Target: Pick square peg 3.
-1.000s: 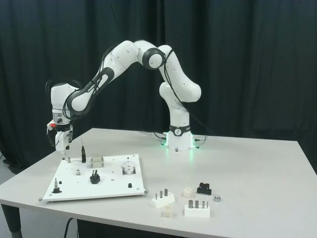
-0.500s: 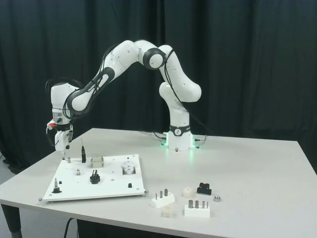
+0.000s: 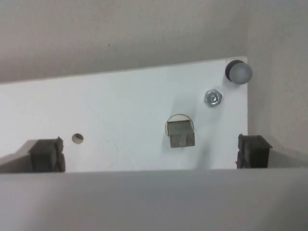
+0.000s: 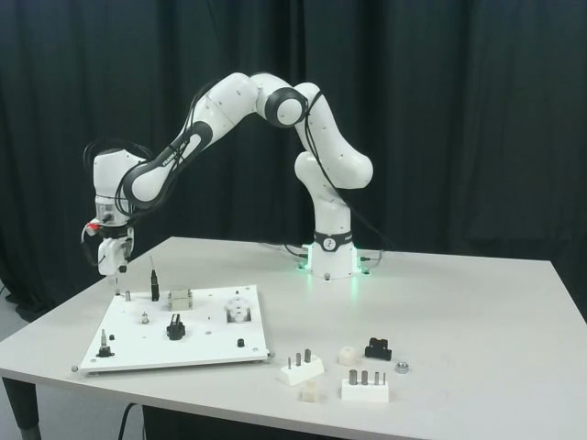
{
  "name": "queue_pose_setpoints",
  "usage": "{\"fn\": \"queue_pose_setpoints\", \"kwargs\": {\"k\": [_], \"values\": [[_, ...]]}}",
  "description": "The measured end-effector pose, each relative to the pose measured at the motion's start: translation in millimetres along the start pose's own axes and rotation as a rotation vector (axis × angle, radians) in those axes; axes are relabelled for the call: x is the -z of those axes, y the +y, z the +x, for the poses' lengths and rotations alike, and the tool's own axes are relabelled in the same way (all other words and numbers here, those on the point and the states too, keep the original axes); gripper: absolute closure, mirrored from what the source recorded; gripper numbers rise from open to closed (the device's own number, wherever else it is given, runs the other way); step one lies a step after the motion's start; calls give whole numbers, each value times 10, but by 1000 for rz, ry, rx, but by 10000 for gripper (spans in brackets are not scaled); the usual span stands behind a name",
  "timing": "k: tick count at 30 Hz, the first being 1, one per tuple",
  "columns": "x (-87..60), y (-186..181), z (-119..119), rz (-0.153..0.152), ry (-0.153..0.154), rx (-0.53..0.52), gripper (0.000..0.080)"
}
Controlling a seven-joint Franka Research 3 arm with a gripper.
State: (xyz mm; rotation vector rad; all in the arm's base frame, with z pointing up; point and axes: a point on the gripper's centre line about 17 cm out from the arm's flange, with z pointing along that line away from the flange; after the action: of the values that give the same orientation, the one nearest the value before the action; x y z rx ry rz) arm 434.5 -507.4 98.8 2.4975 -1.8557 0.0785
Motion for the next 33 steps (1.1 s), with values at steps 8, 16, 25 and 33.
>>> {"fn": "queue_pose_setpoints", "kwargs": {"k": [8, 16, 25, 33], "values": [[92, -39, 55, 3, 14, -8, 3], [177, -75, 74, 5, 22, -8, 3], [225, -80, 84, 3, 26, -9, 3], [256, -105, 74, 1, 23, -3, 3]]}}
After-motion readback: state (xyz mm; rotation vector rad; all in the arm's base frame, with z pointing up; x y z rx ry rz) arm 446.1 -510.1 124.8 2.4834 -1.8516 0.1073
